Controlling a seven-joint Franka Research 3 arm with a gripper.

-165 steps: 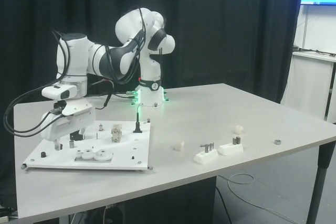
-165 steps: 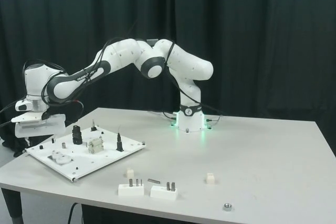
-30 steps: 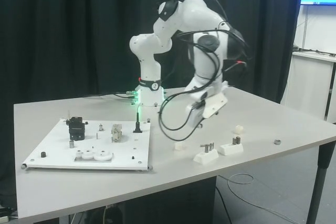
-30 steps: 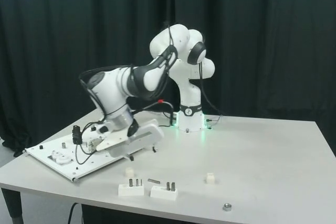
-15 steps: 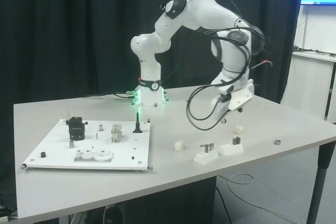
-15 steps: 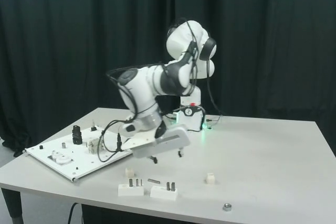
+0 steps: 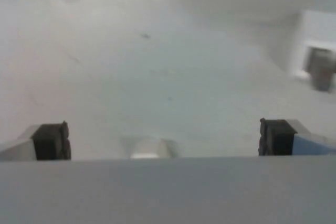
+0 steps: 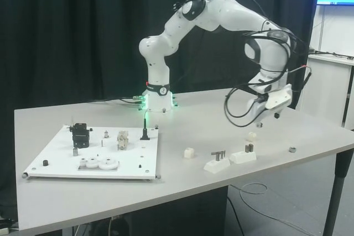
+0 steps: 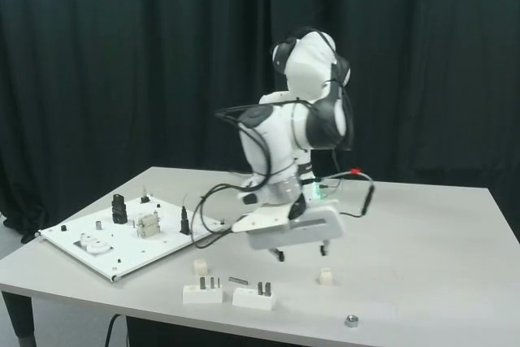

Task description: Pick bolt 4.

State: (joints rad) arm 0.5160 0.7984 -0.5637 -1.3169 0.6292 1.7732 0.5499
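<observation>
Closest to us, near the front edge of the grey table [image 8: 83, 203], sit two white holders. One holder [image 8: 217, 164] has small bolts [image 8: 219, 154] standing in it. The other holder [image 8: 243, 157] has one bolt [image 8: 249, 147] standing in it. We cannot tell which one is bolt 4. None of them is picked up. A little nut [image 8: 292, 149] lies off to the side.

Just behind the holders we see two small white blocks. The fingers [image 7: 275, 137] hang in the air over one block [image 8: 252, 135]. They are spread wide apart and hold nothing.

Farther back lies a white board [image 8: 133, 158] with little parts on it. At the very back the white arm's foot [image 8: 157, 100] glows green.
</observation>
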